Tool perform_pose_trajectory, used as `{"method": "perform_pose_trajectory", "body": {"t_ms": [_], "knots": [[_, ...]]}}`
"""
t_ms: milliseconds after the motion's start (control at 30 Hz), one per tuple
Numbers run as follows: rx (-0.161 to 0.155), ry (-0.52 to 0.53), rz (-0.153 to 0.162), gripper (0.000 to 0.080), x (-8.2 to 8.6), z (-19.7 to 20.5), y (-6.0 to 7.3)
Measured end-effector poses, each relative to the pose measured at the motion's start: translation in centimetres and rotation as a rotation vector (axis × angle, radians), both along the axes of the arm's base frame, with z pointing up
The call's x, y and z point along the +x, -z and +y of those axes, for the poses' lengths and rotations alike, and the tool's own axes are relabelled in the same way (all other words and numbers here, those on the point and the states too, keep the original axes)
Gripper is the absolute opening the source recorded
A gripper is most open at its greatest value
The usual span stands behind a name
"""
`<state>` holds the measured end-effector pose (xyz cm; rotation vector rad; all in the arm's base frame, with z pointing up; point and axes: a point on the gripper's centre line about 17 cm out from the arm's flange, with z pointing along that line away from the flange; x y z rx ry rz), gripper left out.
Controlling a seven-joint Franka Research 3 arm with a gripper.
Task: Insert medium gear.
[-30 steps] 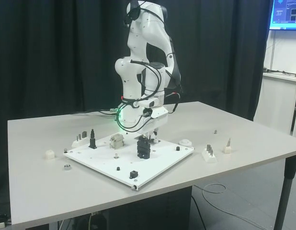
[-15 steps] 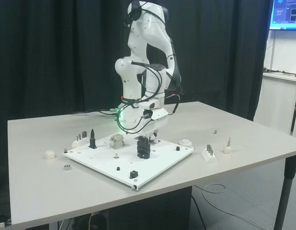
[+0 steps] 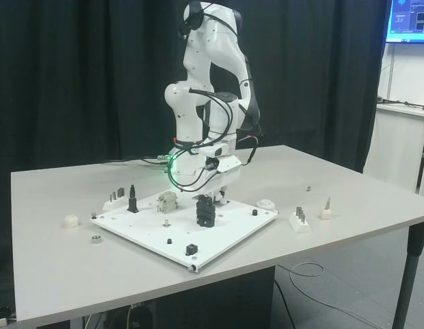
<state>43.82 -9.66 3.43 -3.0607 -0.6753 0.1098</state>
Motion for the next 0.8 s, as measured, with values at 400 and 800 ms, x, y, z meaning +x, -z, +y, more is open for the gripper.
{"method": "perform_pose_trajectory", "body": {"t_ms": [400,800], "knots": [[0.003,-0.046,0.0,0.0397,0.0,0.01,0.01],[0.003,-0.053,-0.002,0.0397,0.03,0.0,0.03]]}}
